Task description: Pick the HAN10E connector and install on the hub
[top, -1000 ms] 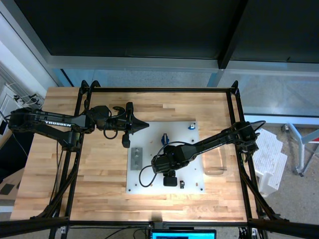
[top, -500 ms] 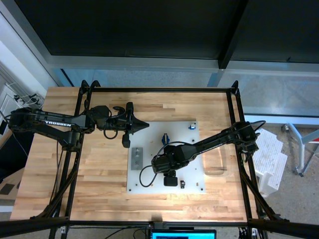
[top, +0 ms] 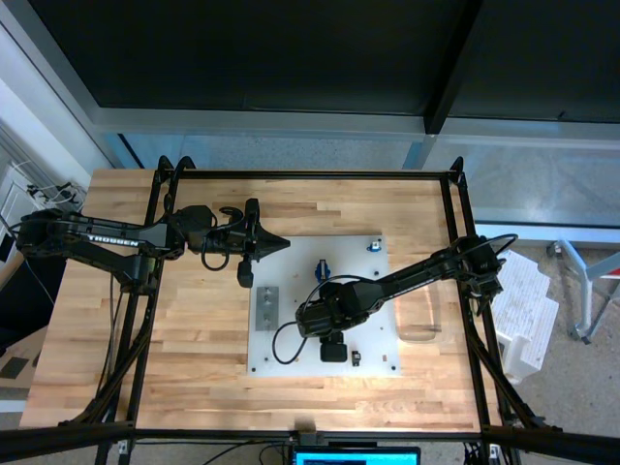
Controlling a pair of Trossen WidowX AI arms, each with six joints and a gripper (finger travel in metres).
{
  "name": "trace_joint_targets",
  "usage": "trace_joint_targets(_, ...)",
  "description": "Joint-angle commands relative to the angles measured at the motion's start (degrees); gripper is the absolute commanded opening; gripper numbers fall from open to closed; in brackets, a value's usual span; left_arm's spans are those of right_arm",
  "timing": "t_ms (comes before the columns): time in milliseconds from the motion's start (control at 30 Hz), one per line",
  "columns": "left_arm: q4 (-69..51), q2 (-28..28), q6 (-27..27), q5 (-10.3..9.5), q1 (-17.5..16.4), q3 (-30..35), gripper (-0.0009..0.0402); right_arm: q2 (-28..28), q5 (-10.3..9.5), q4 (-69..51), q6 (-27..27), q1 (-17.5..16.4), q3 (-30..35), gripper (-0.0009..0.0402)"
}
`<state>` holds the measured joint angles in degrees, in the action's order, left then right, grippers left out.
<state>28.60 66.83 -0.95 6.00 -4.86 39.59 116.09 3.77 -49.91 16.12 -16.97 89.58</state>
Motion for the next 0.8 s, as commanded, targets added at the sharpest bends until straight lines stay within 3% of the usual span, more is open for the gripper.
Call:
trace_joint_targets(33,0.0,0.02,0.0,0.0,0.0,0.0,0.0,-0.87,-0.13,1.03,-0.11,0.0,0.31,0.0208)
trace_joint_targets(433,0.0,0.02,0.0,0.0,0.0,0.0,0.0,-2.51,-0.59,1.33,-0.11,-0.04,0.31,0.0285)
trace_joint_targets(800,-0.02,0.02,0.0,0.02,-0.02,0.0,0.0,-10.56,-0.48,-0.52,-0.55,-0.17,0.31,0.0277)
